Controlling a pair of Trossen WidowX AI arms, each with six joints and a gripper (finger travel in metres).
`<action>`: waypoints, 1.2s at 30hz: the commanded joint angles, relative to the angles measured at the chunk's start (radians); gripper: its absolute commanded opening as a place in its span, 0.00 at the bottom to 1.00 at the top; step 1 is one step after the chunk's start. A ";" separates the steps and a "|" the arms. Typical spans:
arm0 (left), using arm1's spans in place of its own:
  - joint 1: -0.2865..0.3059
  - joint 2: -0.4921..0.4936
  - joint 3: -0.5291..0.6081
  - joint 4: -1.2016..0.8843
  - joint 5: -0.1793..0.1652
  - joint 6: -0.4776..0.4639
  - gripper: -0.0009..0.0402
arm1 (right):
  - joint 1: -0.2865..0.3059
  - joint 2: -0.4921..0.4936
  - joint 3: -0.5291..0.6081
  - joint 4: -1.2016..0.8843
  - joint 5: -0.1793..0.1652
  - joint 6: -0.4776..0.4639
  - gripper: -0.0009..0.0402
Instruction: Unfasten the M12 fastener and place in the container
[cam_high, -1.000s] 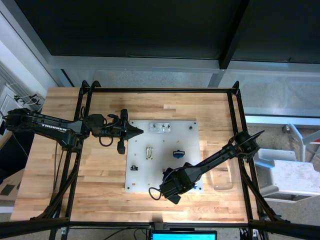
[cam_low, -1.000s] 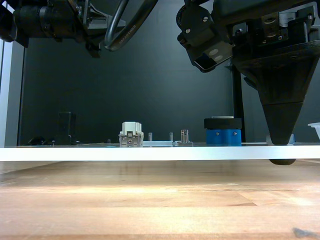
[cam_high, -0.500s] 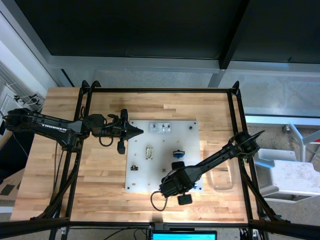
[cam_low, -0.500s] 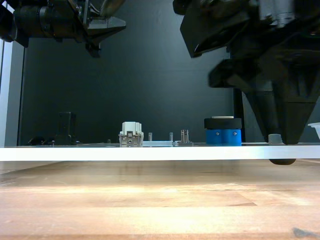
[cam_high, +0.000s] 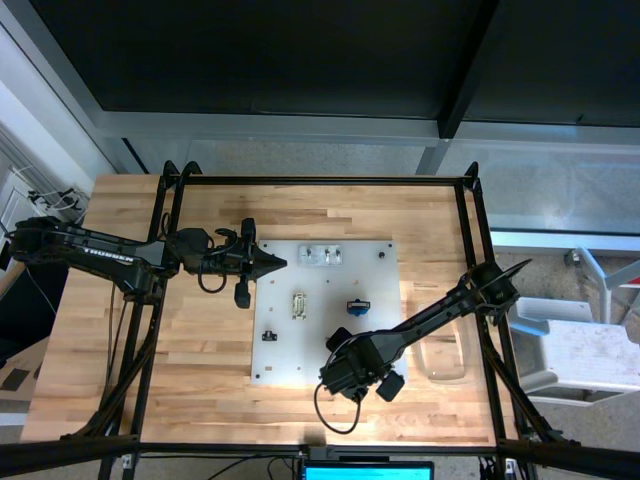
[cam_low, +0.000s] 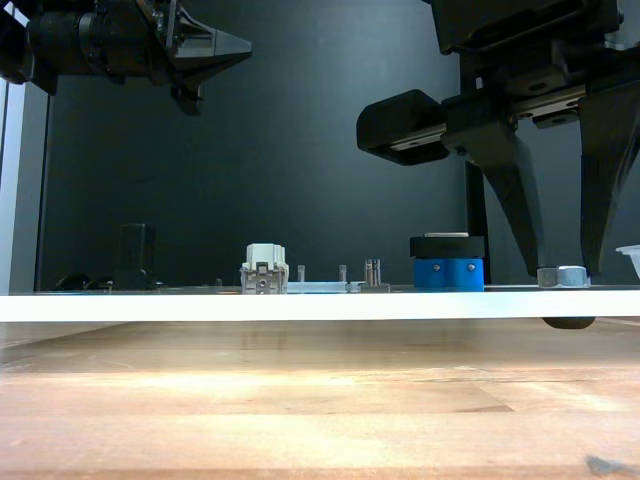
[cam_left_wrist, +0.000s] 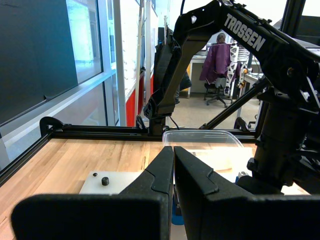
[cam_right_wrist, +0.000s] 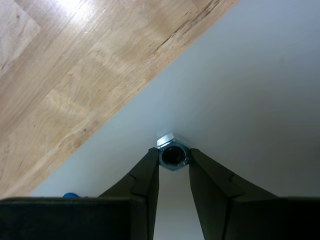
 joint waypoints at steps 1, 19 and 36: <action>0.000 0.000 0.000 0.000 0.000 0.000 0.02 | 0.000 0.001 0.000 0.006 -0.001 0.000 0.04; 0.000 0.000 0.000 0.000 0.000 0.000 0.02 | 0.000 -0.089 0.008 -0.017 -0.004 0.222 0.04; 0.000 0.000 0.000 0.000 0.000 0.000 0.02 | 0.023 -0.144 -0.101 0.087 -0.056 0.743 0.02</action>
